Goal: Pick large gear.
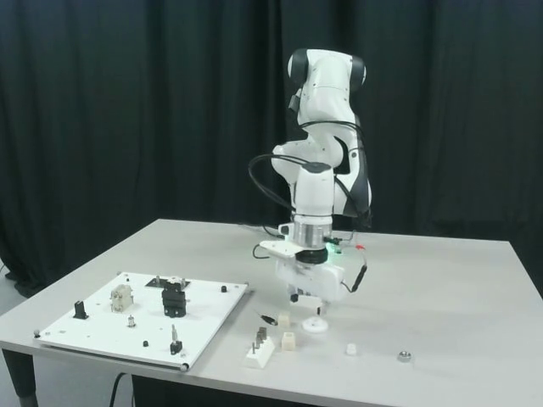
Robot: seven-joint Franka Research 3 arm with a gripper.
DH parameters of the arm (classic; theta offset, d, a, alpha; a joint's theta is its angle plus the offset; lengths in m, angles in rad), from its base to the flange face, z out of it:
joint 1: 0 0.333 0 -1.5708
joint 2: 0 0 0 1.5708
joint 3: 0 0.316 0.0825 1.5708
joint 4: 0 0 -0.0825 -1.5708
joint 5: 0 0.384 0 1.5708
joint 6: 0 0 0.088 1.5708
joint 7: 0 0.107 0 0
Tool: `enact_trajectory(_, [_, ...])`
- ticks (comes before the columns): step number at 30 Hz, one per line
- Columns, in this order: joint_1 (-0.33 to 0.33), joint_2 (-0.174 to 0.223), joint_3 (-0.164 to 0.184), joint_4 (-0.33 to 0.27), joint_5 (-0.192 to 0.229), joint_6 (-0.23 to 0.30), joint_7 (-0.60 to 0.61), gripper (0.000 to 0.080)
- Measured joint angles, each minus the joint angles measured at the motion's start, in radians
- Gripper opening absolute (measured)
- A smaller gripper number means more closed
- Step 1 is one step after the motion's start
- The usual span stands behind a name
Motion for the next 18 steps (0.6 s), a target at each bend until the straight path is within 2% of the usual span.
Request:
enact_trajectory(11, [-0.098, 0.024, 0.117, 0.019, 0.0, 0.0, 0.0, 0.08])
enact_trajectory(18, [-0.118, 0.031, 0.148, 0.021, 0.0, 0.0, 0.0, 0.08])
